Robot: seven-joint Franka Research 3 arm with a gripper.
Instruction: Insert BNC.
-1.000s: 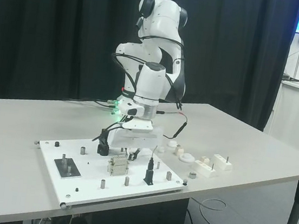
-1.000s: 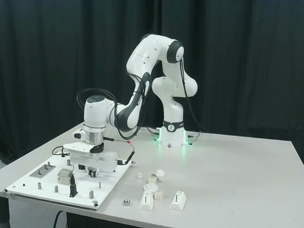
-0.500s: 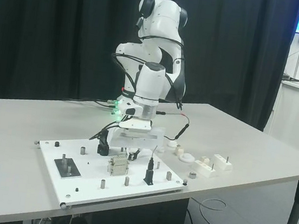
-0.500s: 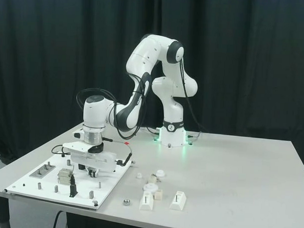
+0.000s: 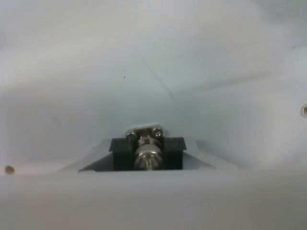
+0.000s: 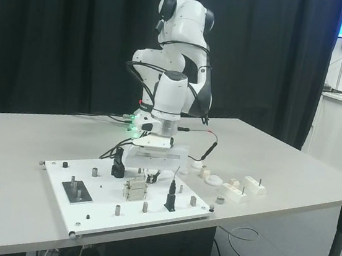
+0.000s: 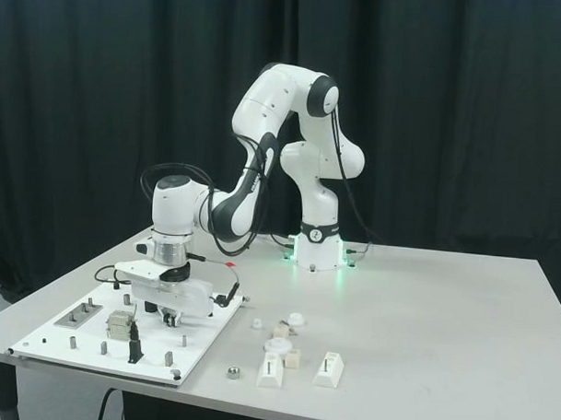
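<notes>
Down at the gripper, the wrist view shows a short metal BNC connector standing between two black pads, one pressed to each side of it, so the pincer is clamped on the connector's barrel. From the room cameras the fingers hang just above the white task board, near its middle, with the connector too small to make out there. Whether its tip touches anything below cannot be told.

I judge the connector to be light, rigid and smooth: a turned metal barrel that will not give under the pads but could twist or slip in them if it meets the socket off-axis. The hold is best kept on the barrel's sides, square to its axis, leaving the mating end free.

Around the gripper, the board carries several small fixtures: a grey block just beside the fingers, a black upright post nearby, a dark plate toward the board's left end as the first room view shows it, and small pegs. Loose white parts lie well apart on the grey table. A thin cable loops from the wrist.
</notes>
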